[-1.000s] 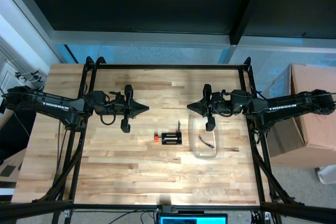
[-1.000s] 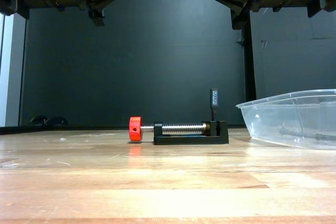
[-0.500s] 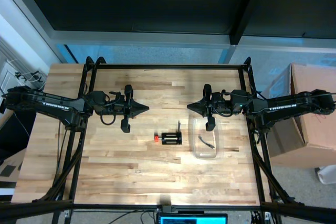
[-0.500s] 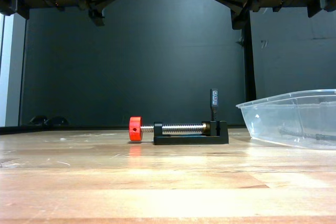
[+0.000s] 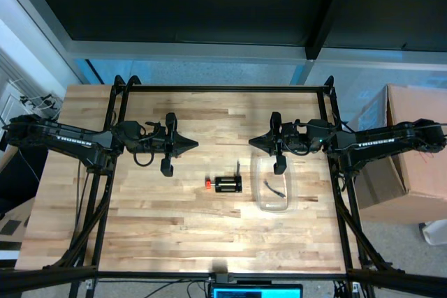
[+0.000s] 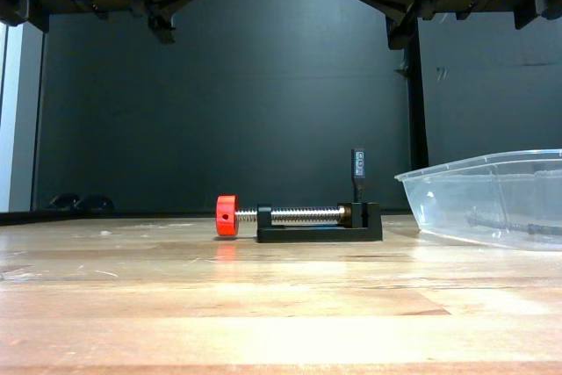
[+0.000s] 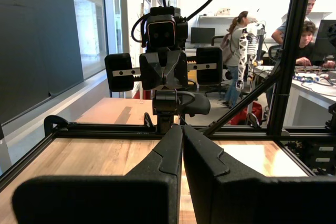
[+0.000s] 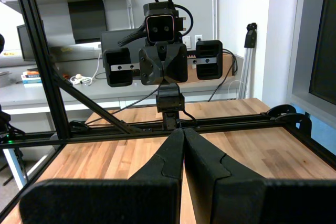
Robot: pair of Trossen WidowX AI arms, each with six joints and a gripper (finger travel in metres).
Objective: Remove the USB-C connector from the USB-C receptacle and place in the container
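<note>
The USB-C connector (image 5: pixel 274 188), a short dark cable piece, lies free on the floor of the clear plastic container (image 5: pixel 288 204), seen through its wall (image 6: pixel 514 221) in the low view. The USB-C receptacle (image 5: pixel 238 167) stands upright behind a small black vise (image 5: pixel 228 184) with a red knob (image 6: pixel 226 215), and nothing is plugged into it (image 6: pixel 357 167). My left gripper (image 5: pixel 194 144) hovers high over the table's left half, shut and empty (image 7: pixel 182 129). My right gripper (image 5: pixel 253 140) hovers high just behind the container, shut and empty (image 8: pixel 184 131). The two tips point at each other.
A black frame rail (image 5: pixel 223 88) runs along the far edge of the wooden table (image 5: pixel 174 228). A cardboard box (image 5: pixel 412 151) stands off the table at the right. A screen (image 5: pixel 255 291) sits at the near edge.
</note>
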